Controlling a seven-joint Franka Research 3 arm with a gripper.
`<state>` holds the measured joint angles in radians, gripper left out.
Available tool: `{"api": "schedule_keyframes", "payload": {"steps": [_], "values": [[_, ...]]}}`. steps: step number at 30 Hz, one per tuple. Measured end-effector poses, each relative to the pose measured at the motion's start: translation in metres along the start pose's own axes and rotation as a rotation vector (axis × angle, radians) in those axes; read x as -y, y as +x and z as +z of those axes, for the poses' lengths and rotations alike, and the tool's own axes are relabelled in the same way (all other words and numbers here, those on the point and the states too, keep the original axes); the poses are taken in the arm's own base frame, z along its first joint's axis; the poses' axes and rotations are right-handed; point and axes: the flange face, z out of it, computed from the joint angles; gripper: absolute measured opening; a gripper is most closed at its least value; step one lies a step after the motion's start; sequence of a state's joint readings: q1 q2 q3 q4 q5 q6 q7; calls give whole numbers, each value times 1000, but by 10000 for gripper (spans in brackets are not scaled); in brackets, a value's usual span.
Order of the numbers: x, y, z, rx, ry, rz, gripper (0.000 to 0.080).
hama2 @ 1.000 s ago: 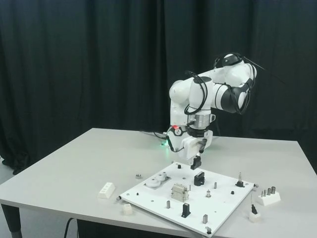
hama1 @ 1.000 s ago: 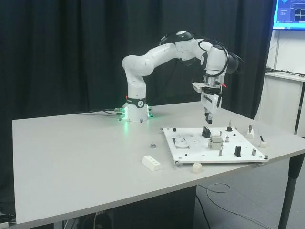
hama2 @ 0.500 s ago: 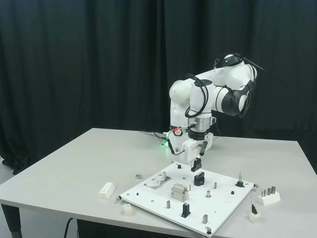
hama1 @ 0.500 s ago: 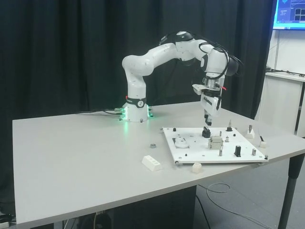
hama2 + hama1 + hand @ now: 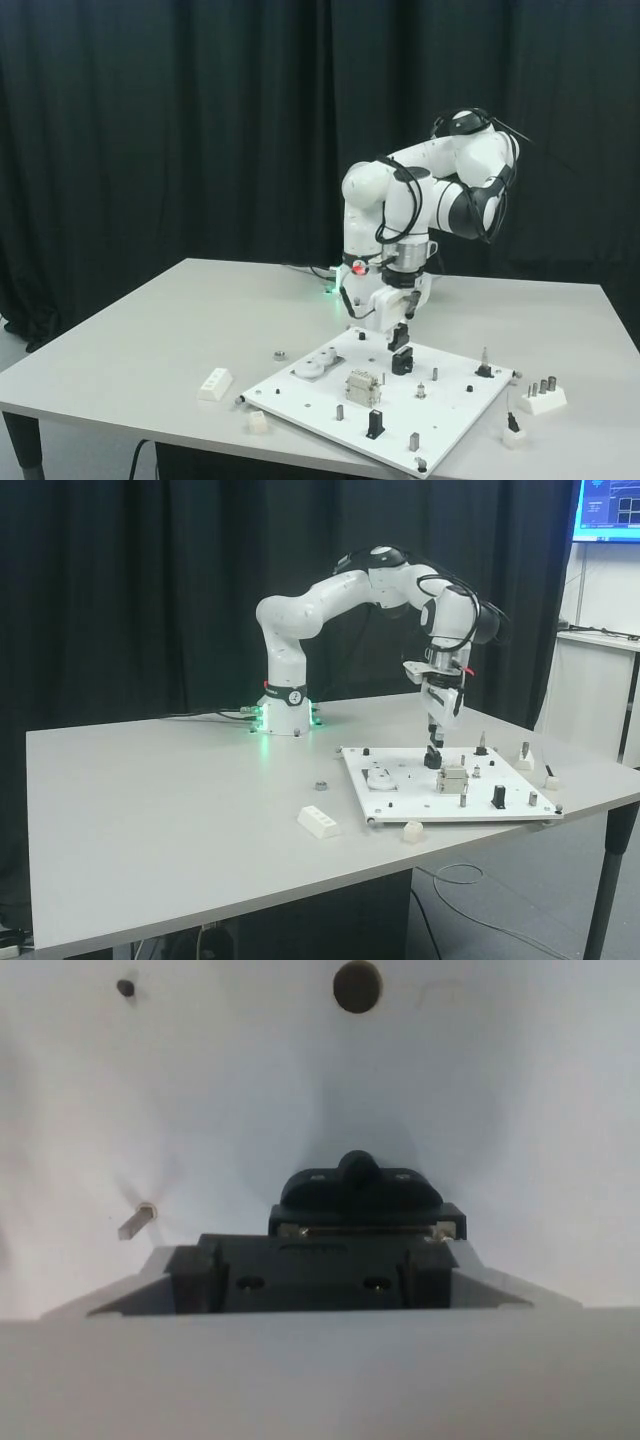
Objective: Insert D-SUB.
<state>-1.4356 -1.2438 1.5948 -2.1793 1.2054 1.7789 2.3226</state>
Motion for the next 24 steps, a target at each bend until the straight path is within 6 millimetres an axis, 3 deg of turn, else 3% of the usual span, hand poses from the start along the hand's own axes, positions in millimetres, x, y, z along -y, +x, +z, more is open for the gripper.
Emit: {"api": "schedule_keyframes", "payload": {"steps": [24], "values": [[-7,12,9,29,-8,16,388]]}}
